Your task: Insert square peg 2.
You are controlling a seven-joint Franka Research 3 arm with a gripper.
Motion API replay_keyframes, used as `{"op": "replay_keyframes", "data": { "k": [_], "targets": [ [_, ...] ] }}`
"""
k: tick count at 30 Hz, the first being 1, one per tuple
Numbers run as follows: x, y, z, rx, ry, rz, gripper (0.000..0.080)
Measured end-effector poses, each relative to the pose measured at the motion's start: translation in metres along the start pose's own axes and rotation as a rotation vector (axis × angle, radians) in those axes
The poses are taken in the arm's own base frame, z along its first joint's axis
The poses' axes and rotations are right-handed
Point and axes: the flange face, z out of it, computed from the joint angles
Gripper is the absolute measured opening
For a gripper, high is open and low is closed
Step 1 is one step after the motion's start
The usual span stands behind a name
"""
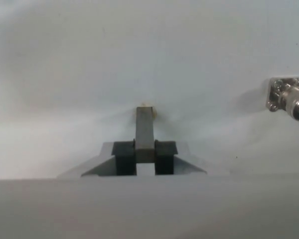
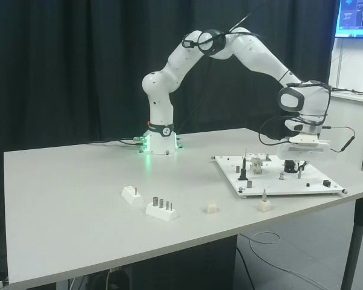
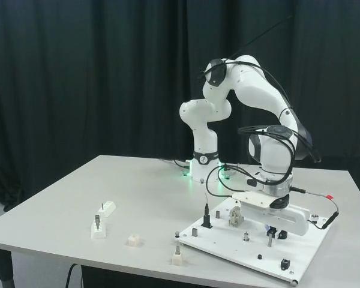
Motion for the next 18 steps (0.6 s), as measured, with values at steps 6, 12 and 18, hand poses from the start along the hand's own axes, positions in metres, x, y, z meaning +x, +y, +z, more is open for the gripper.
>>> {"op": "replay_keyframes", "data": {
  "k": [6, 12, 18],
  "targets": [
    [-0.0008, 0.0002, 0.0002, -0.001, 0.000, -0.001, 0.0075],
    [-0.0016, 0.0007, 0.0003, -0.005, 0.002, -0.009, 0.0075],
    [-0.0025, 0.0019, 0.0006, -0.015, 0.014, -0.022, 0.0075]
  ]
}}
